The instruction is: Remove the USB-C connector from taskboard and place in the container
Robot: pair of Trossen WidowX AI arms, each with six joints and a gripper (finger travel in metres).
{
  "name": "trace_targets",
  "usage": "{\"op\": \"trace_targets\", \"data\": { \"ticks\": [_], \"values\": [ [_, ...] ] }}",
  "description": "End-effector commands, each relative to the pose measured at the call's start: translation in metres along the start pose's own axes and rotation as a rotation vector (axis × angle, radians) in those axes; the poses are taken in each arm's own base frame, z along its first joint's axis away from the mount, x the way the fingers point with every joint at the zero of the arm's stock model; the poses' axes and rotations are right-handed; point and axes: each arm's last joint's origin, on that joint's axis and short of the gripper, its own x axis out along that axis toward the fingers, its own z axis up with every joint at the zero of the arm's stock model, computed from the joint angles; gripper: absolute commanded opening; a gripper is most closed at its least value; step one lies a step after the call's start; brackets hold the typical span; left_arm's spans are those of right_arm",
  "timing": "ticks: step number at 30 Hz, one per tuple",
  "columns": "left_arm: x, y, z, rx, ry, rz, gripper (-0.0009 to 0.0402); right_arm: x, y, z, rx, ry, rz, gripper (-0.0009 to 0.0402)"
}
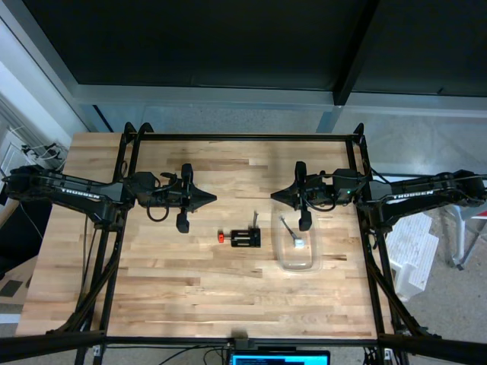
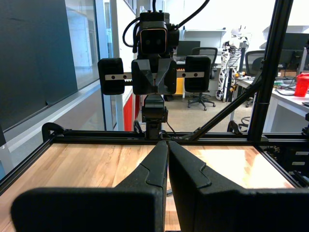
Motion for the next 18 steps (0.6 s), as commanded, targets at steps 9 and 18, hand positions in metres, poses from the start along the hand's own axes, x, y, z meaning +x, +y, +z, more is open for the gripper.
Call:
{"op": "trace_targets", "data": {
  "ticks": [9, 18],
  "values": [
    [0.0001, 0.0, -0.0001, 0.0, 0.0, 0.0, 0.0, 0.0002, -0.0006, 0.0007, 0.004, -0.007, -0.011, 0.0],
    [0.0001, 0.0, -0.0001, 0.0, 0.0, 0.0, 0.0, 0.0002, -0.0006, 0.0005, 0.002, -0.007, -0.011, 0.0]
  ]
}}
